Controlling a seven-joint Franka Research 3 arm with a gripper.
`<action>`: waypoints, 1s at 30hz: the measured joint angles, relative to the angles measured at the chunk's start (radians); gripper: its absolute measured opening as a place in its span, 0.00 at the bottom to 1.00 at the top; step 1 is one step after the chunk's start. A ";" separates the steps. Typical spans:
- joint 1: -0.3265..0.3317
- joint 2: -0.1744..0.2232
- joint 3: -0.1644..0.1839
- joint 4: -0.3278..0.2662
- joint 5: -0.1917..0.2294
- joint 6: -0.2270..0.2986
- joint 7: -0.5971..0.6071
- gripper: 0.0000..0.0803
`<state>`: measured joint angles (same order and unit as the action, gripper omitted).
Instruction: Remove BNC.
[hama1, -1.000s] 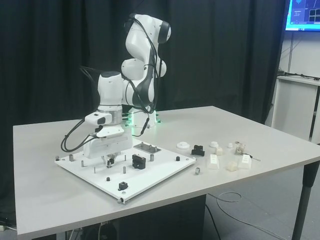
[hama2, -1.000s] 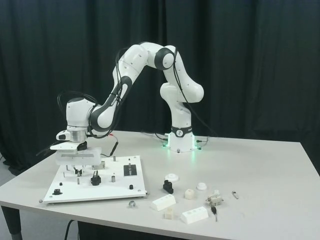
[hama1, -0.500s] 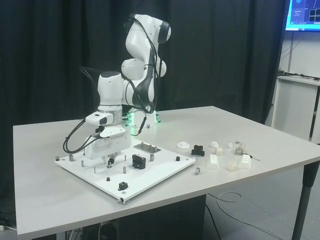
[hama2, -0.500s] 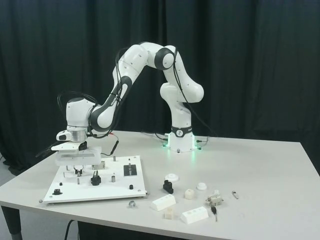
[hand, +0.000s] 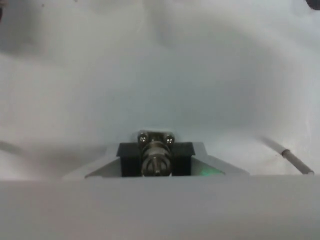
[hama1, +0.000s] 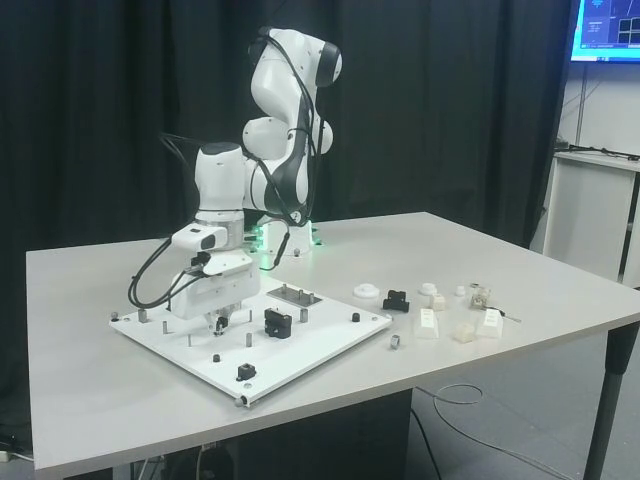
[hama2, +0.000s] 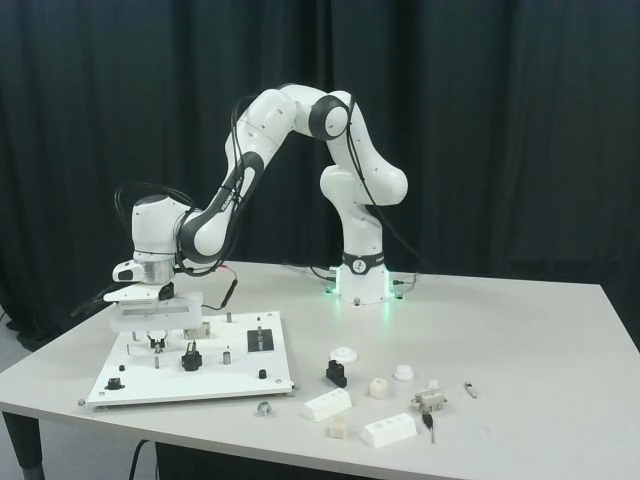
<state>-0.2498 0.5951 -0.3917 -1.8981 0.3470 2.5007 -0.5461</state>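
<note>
BNC (hand: 156, 159) sits between the gripper (hama1: 220, 322) tips, apparently gripped. Gripper has lifted slightly over the last second, so extraction from the white board (hama1: 320, 335) looks underway.

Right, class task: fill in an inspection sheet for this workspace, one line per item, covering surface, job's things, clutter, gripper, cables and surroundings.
Surface: grey table, carrying a white board.
Job's things: BNC connector seen in the wrist view, between the fingertips.
Clutter: loose white blocks and a black part beside the board.
Gripper: gripper low over the board; finger state unclear.
Cables: black cable looping off the wrist.
Surroundings: black curtain.
</note>
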 joint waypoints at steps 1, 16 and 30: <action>0.000 0.000 0.000 0.000 0.000 0.000 -0.005 0.15; 0.000 0.001 0.000 0.002 0.000 -0.004 -0.106 0.15; 0.000 0.005 -0.003 0.014 -0.001 -0.023 -0.246 0.15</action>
<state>-0.2500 0.6000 -0.3944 -1.8842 0.3465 2.4780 -0.7917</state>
